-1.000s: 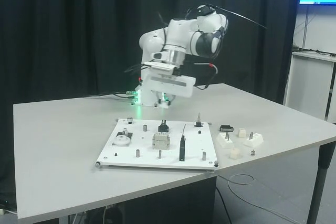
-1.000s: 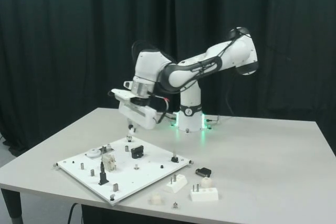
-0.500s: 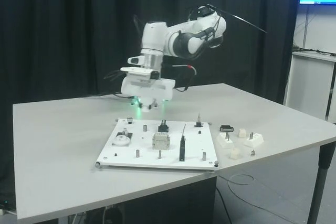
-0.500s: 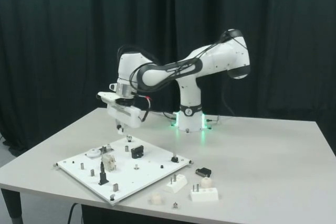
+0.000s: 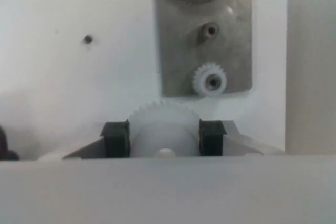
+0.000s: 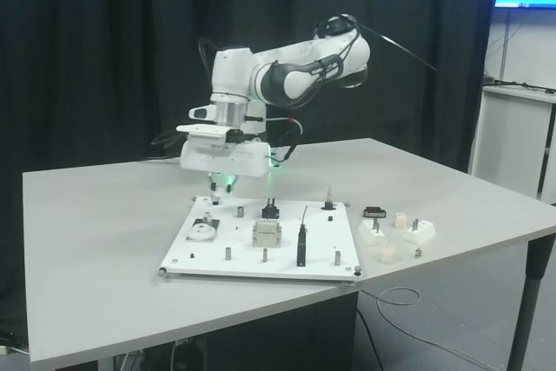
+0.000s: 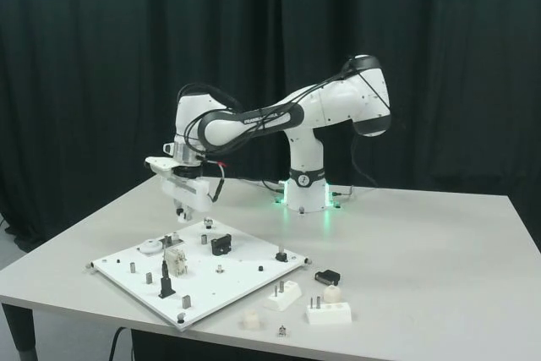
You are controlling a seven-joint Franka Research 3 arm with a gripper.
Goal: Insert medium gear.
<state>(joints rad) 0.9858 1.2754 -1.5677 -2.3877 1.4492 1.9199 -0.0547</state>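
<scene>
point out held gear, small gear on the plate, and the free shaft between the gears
held gear (image 5: pixel 164 127), wrist view, on its white face between the black fingertips.
small gear (image 5: pixel 210 80), wrist view, on its toothed rim.
free shaft (image 5: pixel 210 30), wrist view, on its top end.

our arm (image 7: pixel 279 116) reaches out level, wrist bent down; gripper (image 5: pixel 164 139) fingers (image 5: pixel 116 138) clamped on the medium gear (image 5: pixel 164 124).
</scene>
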